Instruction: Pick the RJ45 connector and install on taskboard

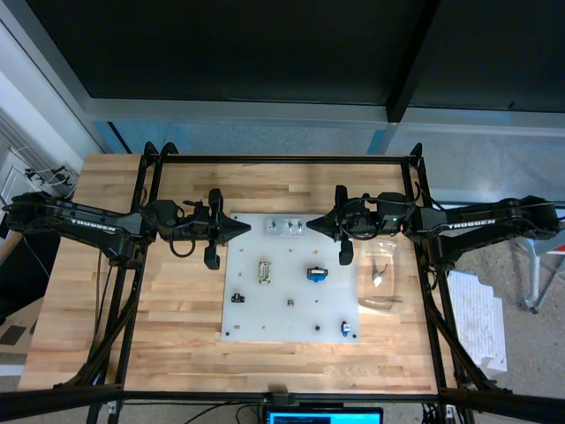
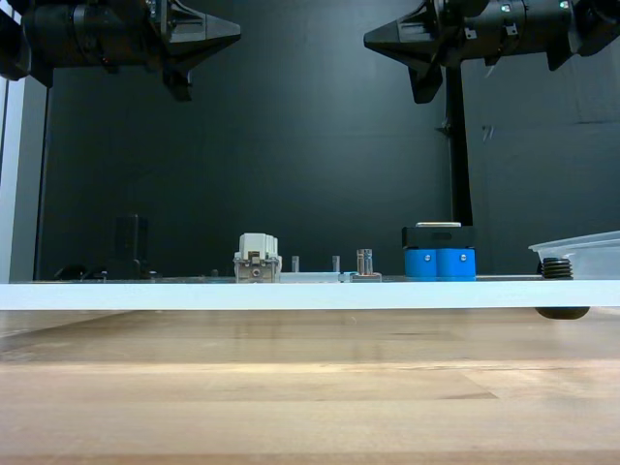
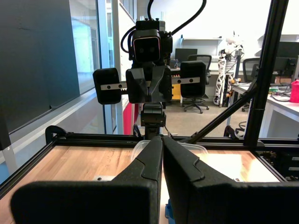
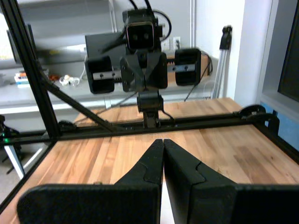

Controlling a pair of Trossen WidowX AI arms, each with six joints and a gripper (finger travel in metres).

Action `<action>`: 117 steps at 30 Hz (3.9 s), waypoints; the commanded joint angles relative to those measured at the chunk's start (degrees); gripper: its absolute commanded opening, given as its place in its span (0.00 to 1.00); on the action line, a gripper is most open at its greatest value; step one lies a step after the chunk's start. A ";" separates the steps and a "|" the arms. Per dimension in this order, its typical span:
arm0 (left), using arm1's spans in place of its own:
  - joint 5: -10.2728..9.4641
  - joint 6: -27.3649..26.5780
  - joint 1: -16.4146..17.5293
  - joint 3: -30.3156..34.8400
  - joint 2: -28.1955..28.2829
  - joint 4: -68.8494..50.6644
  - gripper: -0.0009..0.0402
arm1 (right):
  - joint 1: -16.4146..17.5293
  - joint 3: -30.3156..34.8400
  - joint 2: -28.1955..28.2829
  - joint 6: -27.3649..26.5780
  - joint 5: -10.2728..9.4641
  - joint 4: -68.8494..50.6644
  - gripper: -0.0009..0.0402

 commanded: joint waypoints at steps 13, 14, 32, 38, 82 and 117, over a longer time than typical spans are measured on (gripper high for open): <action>0.00 0.00 0.02 0.02 0.02 0.02 0.02 | -0.04 0.79 -10.88 0.85 0.70 -19.71 0.02; 0.00 0.00 0.00 0.02 0.00 0.02 0.02 | -0.02 0.79 -11.65 1.29 0.70 -21.20 0.02; 0.00 0.02 0.00 0.02 0.00 0.02 0.02 | 0.02 2.43 -20.59 2.80 0.70 -48.22 0.02; 0.00 0.02 0.02 0.02 0.02 0.02 0.02 | 0.13 6.01 -21.20 2.54 0.70 -57.88 0.02; 0.00 0.00 0.02 0.02 0.02 0.02 0.02 | 20.87 13.73 -15.21 23.78 5.20 -98.99 0.03; 0.00 0.00 0.00 0.02 0.00 0.02 0.02 | 27.50 5.03 -5.46 30.82 11.21 -87.08 0.59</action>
